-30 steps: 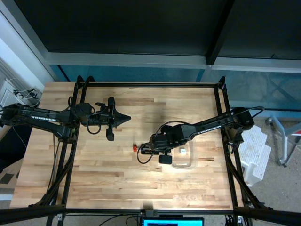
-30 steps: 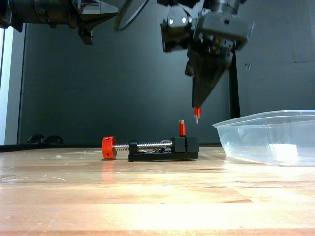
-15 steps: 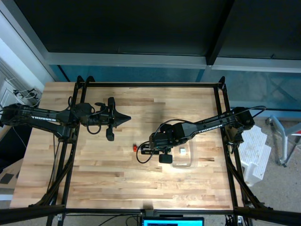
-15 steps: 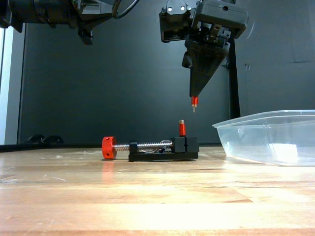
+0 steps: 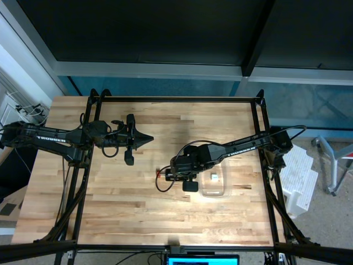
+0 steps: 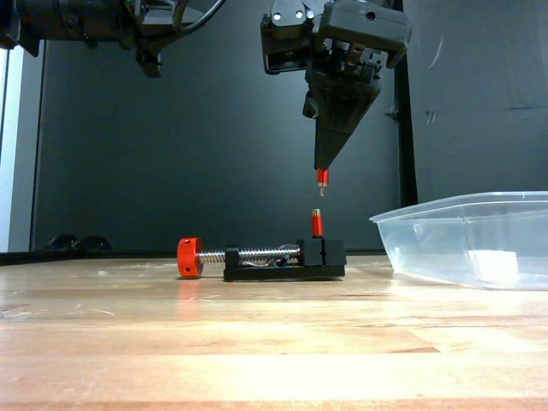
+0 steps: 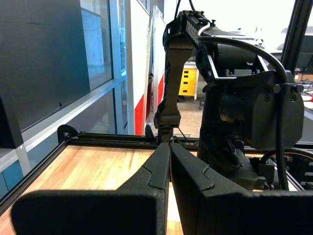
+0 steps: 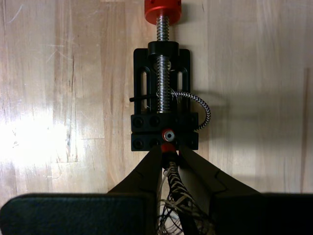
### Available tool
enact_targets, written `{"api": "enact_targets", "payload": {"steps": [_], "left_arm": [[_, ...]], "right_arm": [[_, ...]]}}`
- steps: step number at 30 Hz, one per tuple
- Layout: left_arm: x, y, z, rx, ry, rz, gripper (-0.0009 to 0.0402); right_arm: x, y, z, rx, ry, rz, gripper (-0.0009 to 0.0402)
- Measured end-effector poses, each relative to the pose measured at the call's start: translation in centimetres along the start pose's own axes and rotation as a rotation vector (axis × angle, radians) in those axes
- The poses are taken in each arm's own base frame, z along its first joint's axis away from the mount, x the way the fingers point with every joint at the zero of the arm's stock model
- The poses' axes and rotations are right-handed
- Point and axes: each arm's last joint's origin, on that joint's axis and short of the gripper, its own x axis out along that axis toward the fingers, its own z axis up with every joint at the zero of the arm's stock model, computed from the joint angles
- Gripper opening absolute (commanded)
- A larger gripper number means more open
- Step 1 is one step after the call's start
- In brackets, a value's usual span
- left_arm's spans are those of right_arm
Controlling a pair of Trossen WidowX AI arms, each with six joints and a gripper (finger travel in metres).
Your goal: Pick the rca connector and install on the hub
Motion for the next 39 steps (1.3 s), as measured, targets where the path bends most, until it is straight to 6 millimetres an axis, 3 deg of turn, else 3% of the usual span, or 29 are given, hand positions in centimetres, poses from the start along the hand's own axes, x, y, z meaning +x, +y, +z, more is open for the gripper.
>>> {"api": "enact_targets", "payload": {"steps": [39], "left_arm": [[0.0,0.0,0.0,0.000,0.000,0.000,0.0001]], "right_arm": [[1.1,-0.2,0.3,-0.008,0.014,-0.005,0.0000]]}}
